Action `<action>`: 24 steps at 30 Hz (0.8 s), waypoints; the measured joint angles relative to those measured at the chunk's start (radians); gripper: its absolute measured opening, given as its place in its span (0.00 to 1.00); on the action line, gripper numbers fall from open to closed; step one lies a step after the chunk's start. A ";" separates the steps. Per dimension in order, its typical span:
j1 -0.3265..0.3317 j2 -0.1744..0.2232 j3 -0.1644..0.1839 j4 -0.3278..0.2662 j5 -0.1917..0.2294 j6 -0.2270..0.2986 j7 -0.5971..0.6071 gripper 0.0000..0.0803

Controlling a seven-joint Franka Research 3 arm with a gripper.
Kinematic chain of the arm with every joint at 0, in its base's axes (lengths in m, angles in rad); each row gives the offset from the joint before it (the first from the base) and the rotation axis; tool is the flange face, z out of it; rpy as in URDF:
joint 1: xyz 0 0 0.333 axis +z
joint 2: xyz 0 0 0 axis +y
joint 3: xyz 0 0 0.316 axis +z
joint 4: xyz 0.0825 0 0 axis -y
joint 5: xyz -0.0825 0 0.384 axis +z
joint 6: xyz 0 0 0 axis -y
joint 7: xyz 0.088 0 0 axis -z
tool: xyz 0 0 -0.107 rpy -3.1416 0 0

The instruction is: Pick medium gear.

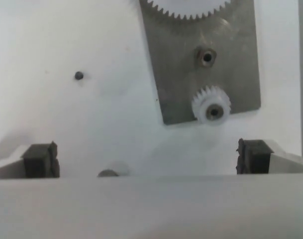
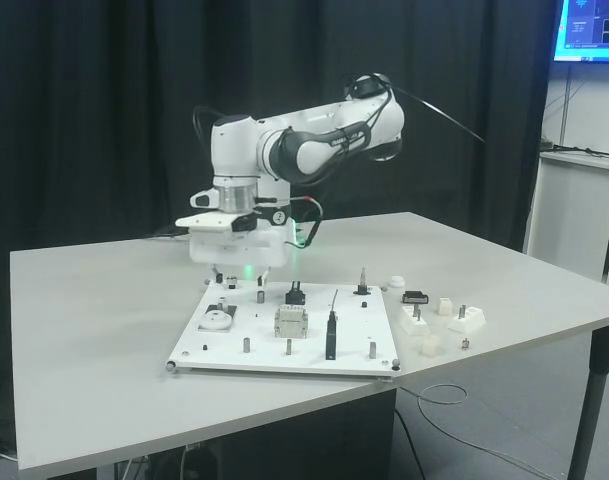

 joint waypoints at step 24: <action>0.041 -0.001 -0.040 -0.023 -0.014 -0.011 0.005 1.00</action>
